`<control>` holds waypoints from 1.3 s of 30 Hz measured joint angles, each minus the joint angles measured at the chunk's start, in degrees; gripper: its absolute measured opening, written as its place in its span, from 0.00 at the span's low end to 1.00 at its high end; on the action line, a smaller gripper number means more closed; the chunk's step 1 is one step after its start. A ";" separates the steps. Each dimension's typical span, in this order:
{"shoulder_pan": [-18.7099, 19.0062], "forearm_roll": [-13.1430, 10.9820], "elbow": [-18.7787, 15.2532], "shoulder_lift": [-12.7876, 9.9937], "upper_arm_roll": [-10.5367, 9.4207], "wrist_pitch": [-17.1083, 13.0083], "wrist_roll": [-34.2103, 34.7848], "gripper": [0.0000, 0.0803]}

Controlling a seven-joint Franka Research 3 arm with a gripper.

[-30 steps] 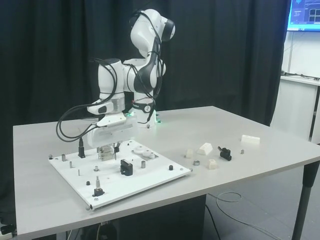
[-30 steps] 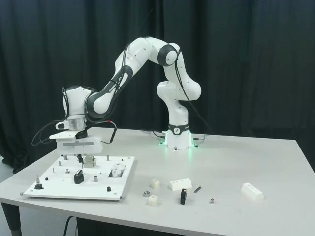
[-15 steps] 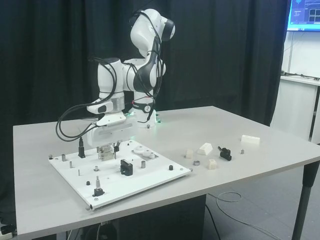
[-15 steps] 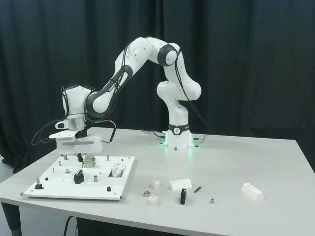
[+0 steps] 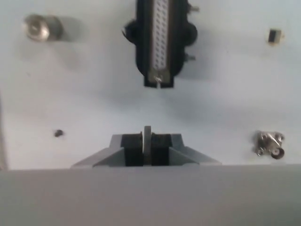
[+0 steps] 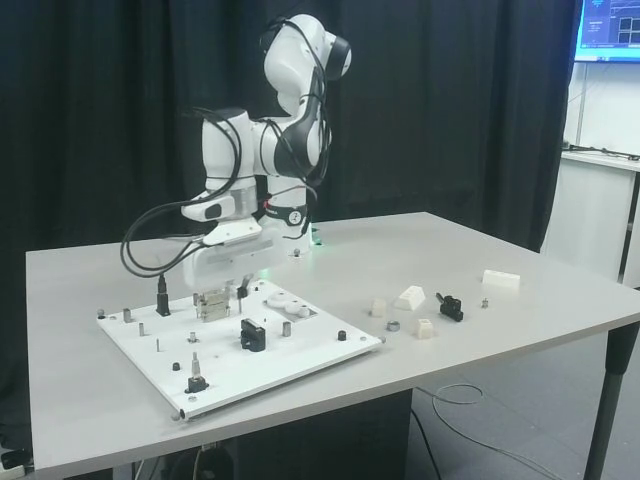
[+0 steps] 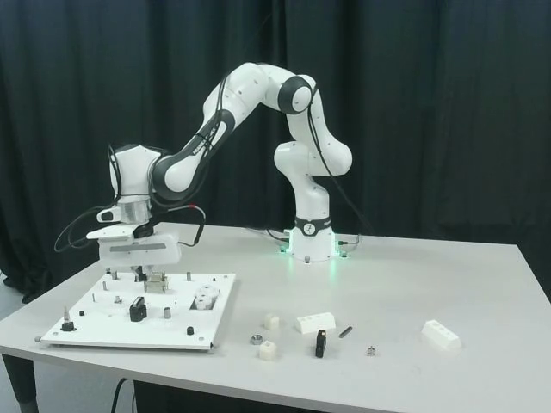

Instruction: Place square peg 1.

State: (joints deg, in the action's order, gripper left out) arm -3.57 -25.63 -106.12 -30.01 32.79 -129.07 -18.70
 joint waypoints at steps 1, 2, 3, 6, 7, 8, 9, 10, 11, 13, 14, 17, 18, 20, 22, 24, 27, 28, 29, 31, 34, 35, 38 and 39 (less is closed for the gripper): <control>0.15 0.00 0.11 0.19 0.00 0.39 0.05 0.04; 0.28 0.00 0.18 0.36 0.00 0.69 0.09 0.04; 0.46 0.00 0.24 0.60 0.00 1.12 0.18 0.04; 1.10 0.00 0.26 1.21 0.00 2.17 0.76 0.04; 1.39 -0.04 0.26 1.42 -0.02 2.63 1.04 0.04; 1.69 -0.09 0.26 1.58 -0.03 3.00 1.30 0.04; 2.05 -0.14 0.26 1.77 -0.04 3.50 1.62 0.04; 2.43 -0.22 0.26 1.94 -0.06 3.96 1.87 0.04; 2.83 -0.37 0.26 2.09 -0.08 4.50 2.12 0.04; 3.83 -0.94 0.24 2.37 -0.11 5.70 2.63 0.04; 4.36 -1.25 0.20 2.49 -0.12 6.26 2.90 0.04; 6.29 -2.23 0.02 2.85 -0.14 8.06 4.09 0.04; 7.11 -2.59 -0.10 2.96 -0.14 8.61 4.66 0.04; 8.65 -3.23 -0.37 3.19 -0.14 9.54 5.71 0.04; 10.44 -3.65 -0.73 3.45 -0.16 10.30 7.16 0.04; 12.31 -3.94 -1.21 3.74 -0.16 10.67 8.82 0.04; 15.25 -4.22 -2.21 4.27 -0.17 10.76 11.45 0.04; 16.29 -4.28 -2.53 4.44 -0.17 10.75 12.39 0.04; 17.29 -4.33 -2.82 4.62 -0.17 10.75 13.29 0.04; 19.43 -4.41 -3.46 5.01 -0.18 10.74 15.18 0.04; 22.60 -4.53 -4.19 5.49 -0.20 10.65 18.21 0.04; 23.58 -4.58 -4.41 5.64 -0.19 10.58 19.10 0.04; 26.73 -4.87 -5.12 6.01 -0.21 10.21 22.01 0.04; 27.85 -4.96 -5.30 6.09 -0.22 10.07 22.98 0.04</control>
State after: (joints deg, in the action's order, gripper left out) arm 24.28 -30.59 -111.42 -23.93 32.58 -119.00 4.28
